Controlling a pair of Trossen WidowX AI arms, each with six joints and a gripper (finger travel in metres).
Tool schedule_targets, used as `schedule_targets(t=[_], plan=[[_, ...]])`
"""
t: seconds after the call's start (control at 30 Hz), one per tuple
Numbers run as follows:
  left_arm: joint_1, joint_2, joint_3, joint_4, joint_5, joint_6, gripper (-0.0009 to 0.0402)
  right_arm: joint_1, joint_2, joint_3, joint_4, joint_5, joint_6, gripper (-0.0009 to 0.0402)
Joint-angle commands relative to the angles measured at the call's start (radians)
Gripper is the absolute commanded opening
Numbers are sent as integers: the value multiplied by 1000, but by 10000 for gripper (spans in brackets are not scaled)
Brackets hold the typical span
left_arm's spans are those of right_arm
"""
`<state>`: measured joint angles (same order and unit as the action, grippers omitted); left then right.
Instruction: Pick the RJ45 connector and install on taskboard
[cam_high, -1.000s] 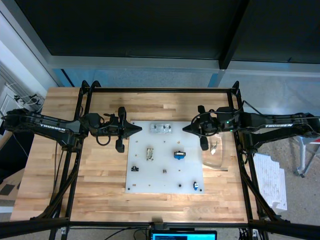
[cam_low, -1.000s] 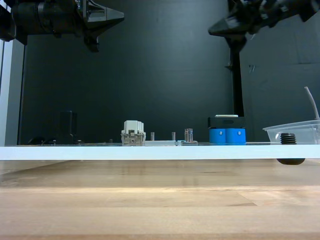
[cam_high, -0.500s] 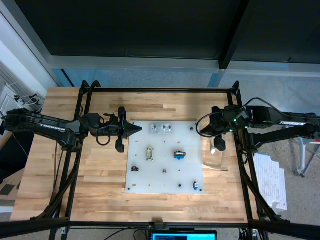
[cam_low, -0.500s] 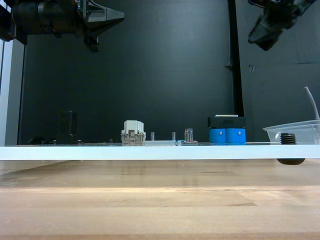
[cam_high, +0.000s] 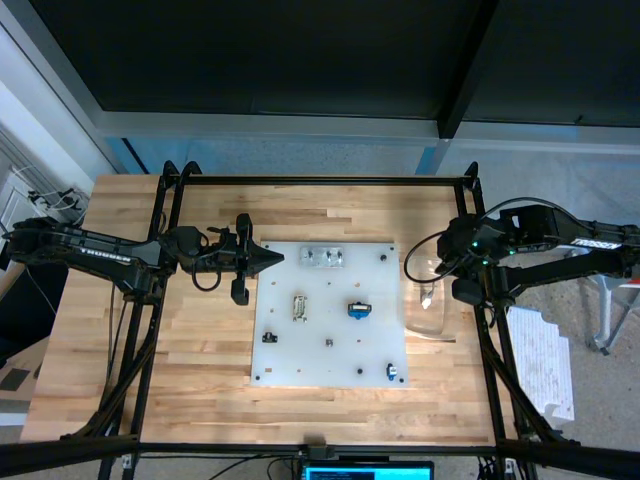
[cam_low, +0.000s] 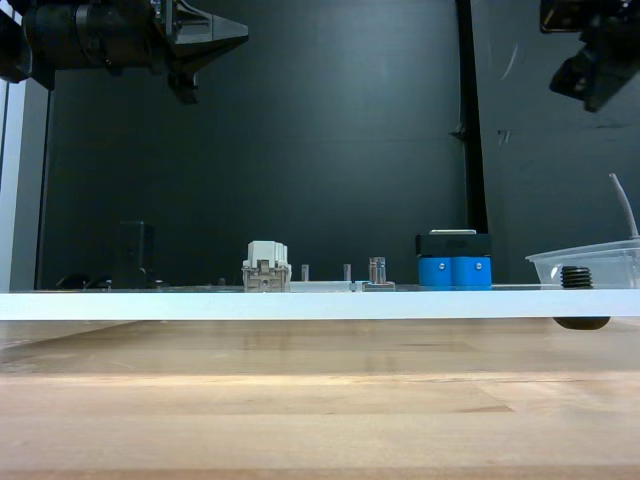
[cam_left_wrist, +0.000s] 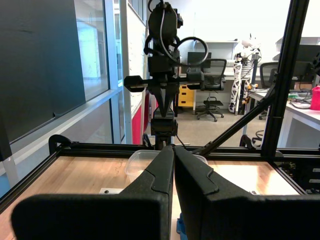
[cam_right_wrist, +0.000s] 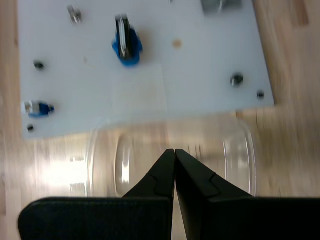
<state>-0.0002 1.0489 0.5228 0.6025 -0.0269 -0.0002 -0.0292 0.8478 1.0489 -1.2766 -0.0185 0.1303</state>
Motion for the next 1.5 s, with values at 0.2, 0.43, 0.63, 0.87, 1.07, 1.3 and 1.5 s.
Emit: schedule_targets(t=[0.2,0.43,0.63,0.87,1.07,1.3,1.5], plan=[[0,0,0,0,0,0,0,5,33,-1,-147,19,23,0],[0,0,0,0,0,0,0,26,53,-3,-156,26,49,7],[0,0,0,0,0,0,0,38,57,-43,-150,47,76,84],[0,0,0,0,0,0,0,64,57,-129,-80,71,96,176],[0,0,0,0,0,0,0,74,75,-191,-9,76,97,197],[0,0,0,0,0,0,0,86,91,-264,77,109,93,197],[0,0,0,0,0,0,0,92,100,-328,164,96,97,196]])
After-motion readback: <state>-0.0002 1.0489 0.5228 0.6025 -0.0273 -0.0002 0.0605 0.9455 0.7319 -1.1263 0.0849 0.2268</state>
